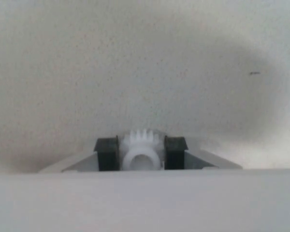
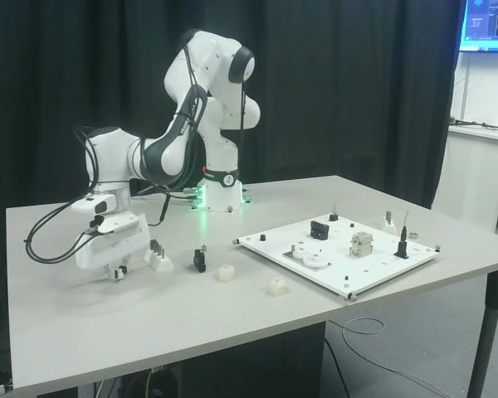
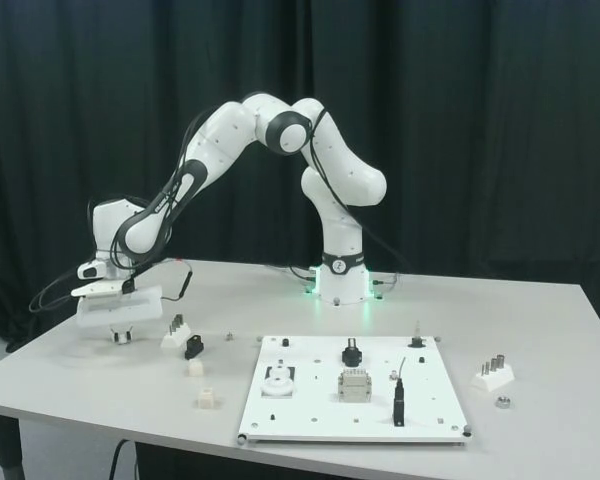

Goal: Insert small gear.

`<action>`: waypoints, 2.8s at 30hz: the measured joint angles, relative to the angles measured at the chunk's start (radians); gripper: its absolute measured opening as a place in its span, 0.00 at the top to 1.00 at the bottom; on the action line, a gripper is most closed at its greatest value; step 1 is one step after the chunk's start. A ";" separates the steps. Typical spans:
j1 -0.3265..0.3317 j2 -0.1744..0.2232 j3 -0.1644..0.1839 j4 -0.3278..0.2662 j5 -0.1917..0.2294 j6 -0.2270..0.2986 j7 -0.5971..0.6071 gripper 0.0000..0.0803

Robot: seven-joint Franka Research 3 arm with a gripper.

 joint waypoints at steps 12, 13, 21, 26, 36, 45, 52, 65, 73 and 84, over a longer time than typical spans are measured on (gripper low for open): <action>0.002 -0.024 0.000 0.000 0.000 -0.005 0.000 0.76; 0.002 -0.025 0.000 0.000 0.000 -0.006 0.000 0.76; 0.002 -0.029 0.000 0.000 0.000 -0.006 0.000 0.76; 0.003 -0.030 0.000 0.000 0.000 -0.006 0.000 0.76; 0.019 -0.039 0.000 0.000 0.007 -0.024 0.014 0.76; 0.055 -0.063 0.000 -0.001 0.032 -0.075 0.049 0.76; 0.094 -0.092 0.000 -0.007 0.032 -0.133 0.099 0.76; 0.194 -0.171 0.000 -0.083 0.032 -0.151 0.171 0.76; 0.261 -0.224 -0.004 -0.148 0.030 -0.145 0.225 0.76; 0.360 -0.301 -0.009 -0.265 0.027 -0.091 0.319 0.76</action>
